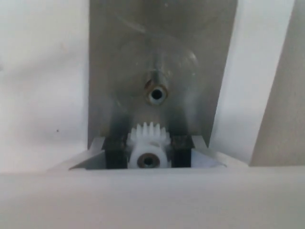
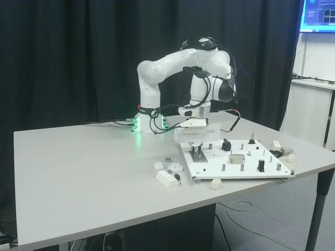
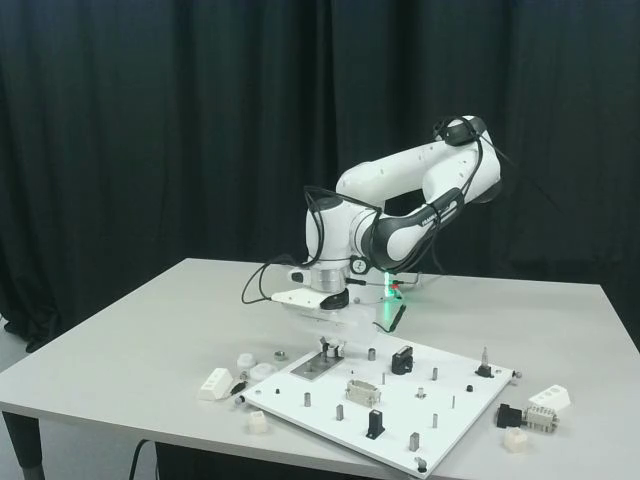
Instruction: Remove small gear.
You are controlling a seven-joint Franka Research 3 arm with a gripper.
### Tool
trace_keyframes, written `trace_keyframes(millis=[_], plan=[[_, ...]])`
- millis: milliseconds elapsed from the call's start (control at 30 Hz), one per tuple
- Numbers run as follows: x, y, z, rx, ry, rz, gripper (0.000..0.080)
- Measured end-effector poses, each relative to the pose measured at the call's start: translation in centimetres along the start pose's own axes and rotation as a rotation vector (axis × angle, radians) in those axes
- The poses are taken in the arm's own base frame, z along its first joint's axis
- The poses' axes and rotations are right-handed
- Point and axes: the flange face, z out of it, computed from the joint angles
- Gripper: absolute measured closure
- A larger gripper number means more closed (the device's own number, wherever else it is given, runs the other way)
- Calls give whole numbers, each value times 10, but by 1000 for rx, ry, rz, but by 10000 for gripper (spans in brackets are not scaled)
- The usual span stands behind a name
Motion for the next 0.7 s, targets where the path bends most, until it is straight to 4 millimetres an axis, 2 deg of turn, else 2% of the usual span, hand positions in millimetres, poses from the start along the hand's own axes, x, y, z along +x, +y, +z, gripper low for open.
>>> trace_keyframes(millis=[300,700], plan=[[0,0,0,-2,3,-56,604],[0,0,-1,-1,3,92,604]])
